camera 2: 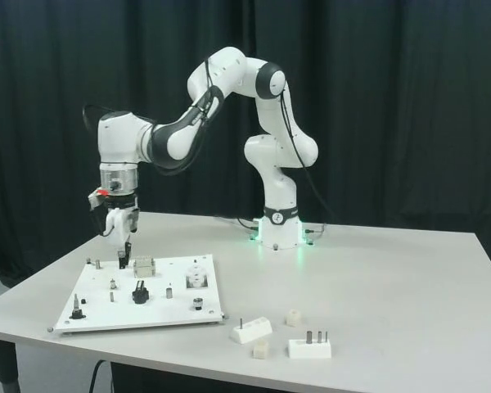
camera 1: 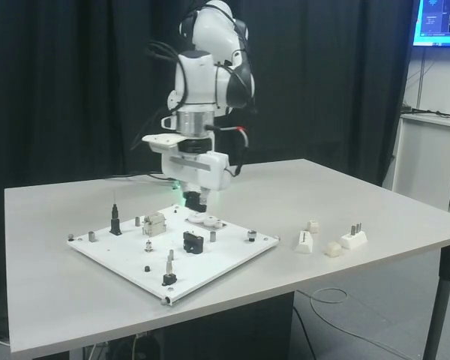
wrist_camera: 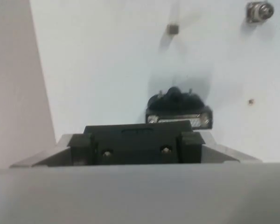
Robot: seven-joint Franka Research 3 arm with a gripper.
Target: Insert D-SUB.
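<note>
One tool (wrist_camera: 136, 148) clamped on one black D-SUB plug (wrist_camera: 137, 140), one black socket (wrist_camera: 179, 108) on one white board (camera 1: 232, 251).

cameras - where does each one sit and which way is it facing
Wrist view: on the arm's wrist, looking down past the gripper, shut on a black plug, at the D-SUB socket on the white board.
First room view: off the table, facing the board, the arm beyond it.
Second room view: off the table, whole arm with base visible, board ahead.
Shared: both room views show the gripper above the board.
</note>
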